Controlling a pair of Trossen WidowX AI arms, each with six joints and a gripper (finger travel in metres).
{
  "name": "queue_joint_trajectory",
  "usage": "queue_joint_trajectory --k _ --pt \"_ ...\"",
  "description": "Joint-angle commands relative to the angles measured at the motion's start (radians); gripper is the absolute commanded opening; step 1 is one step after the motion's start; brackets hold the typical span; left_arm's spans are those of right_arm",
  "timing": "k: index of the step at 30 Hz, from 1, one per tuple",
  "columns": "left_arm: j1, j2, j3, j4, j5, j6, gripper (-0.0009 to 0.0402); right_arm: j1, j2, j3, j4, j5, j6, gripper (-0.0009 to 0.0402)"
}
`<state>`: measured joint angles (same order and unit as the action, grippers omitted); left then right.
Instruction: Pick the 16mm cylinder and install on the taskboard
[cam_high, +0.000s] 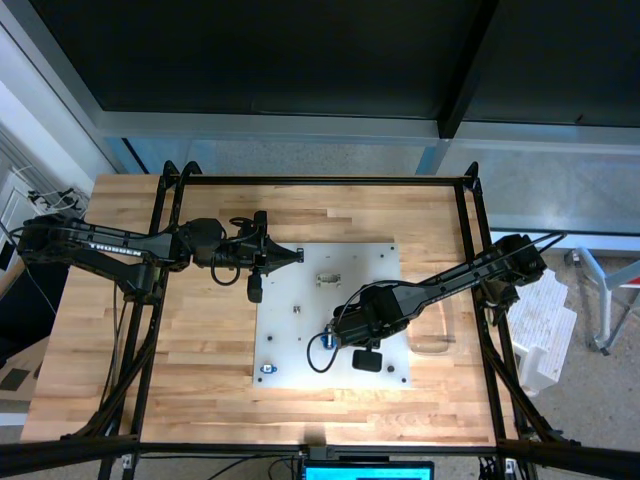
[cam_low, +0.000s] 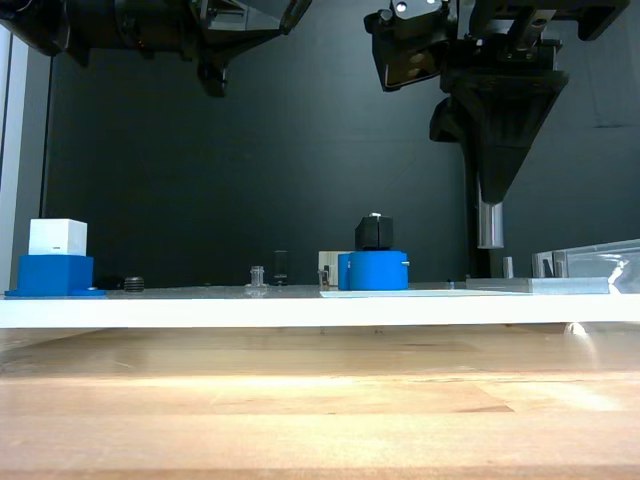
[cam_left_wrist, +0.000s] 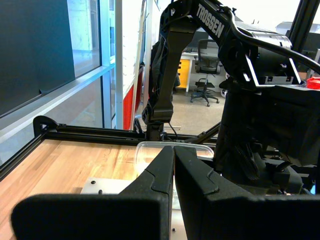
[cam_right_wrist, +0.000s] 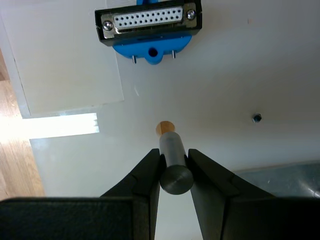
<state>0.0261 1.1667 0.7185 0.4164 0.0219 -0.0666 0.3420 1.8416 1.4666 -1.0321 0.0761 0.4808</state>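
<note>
- My right end effector (cam_right_wrist: 173, 156) is clamped on the cylinder (cam_right_wrist: 175, 167), one finger (cam_right_wrist: 149, 167) pressed to each side of it.
- The cylinder (cam_low: 489, 226) hangs upright from that end effector (cam_low: 490, 195); its lower end is in the air, clear of the board (cam_low: 200, 305).
- From the wrist, the far end of the cylinder partly overlaps a small round tan hole (cam_right_wrist: 164, 127) in the board (cam_right_wrist: 225, 65). It is not in the hole.
- Beyond the hole lies a pin connector on a blue base (cam_right_wrist: 148, 25).
- From above, my right end effector (cam_high: 338, 328) is over the middle of the board (cam_high: 380, 270), which lies on the wooden desk (cam_high: 150, 380).
- A blue fitting with a black top (cam_low: 375, 262) stands on the board to the left of the cylinder, well apart from it.
- A clear tray (cam_high: 440, 325) sits at the board's right edge.
- My left end effector (cam_left_wrist: 174, 167) has its fingers together, gripping nothing.
- It (cam_high: 292, 254) hovers over the far-left part of the board, well apart from the cylinder.
</note>
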Motion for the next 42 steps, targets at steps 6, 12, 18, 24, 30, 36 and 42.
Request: queue_joint_trajectory --k 6,12,18,24,30,36,42 --pt "0.0 0.0 0.0 0.0 0.0 0.0 0.0 0.001 0.0 -0.022 0.031 0.002 0.001 0.0007" --pt "0.0 0.0 0.0 0.0 0.0 0.0 0.0 0.0 0.001 -0.037 0.047 0.002 0.002 0.0007" --pt "0.0 0.0 0.0 0.0 0.0 0.0 0.0 0.001 0.017 -0.038 0.054 0.001 0.001 0.0007" --pt "0.0 0.0 0.0 0.0 0.0 0.0 0.0 0.0 0.032 -0.038 0.069 0.002 0.001 0.0007" --pt "0.0 0.0 0.0 0.0 0.0 0.0 0.0 0.001 0.046 -0.038 0.074 0.0 0.001 0.0007" --pt "0.0 0.0 0.0 0.0 0.0 0.0 0.0 0.001 0.051 -0.038 0.074 -0.018 0.001 0.0007" --pt "0.0 0.0 0.0 0.0 0.0 0.0 0.0 0.002 0.051 -0.039 0.066 -0.018 0.002 0.0007"
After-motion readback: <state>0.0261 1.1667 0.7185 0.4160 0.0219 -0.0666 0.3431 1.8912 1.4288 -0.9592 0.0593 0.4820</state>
